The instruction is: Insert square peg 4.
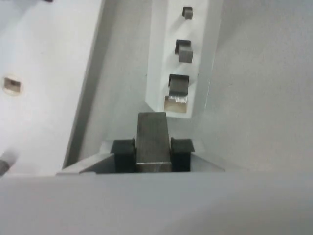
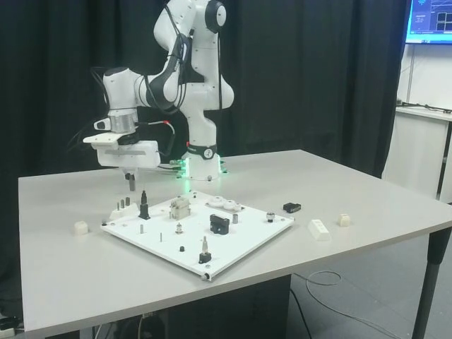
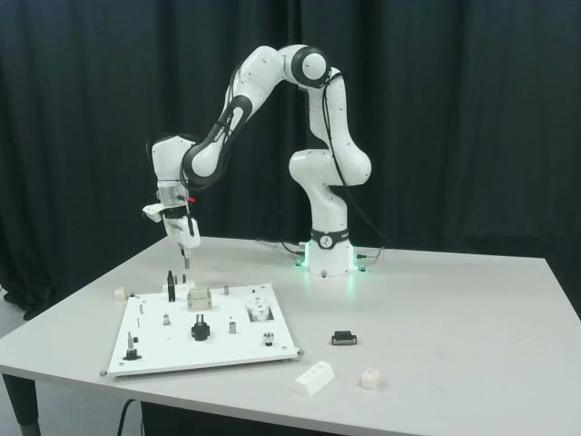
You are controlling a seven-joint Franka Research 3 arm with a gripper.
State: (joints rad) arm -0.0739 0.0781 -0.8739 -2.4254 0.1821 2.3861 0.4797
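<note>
Between gripper (image 1: pixel 153 148) pads: smooth metal square peg (image 1: pixel 153 139).

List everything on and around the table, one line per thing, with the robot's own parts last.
Table: one, grey, under everything.
Board: one, white, near the table's front edge, carrying small parts.
Peg holder: one, white, below the gripper, beside the board.
Peg: one, grey, held between the fingers.
Long block: one, white, beside the board.
Small cubes: two, white, on the table.
Black part: one, beside the board.
Arm: one, white.
Gripper: one, closed on the peg.
</note>
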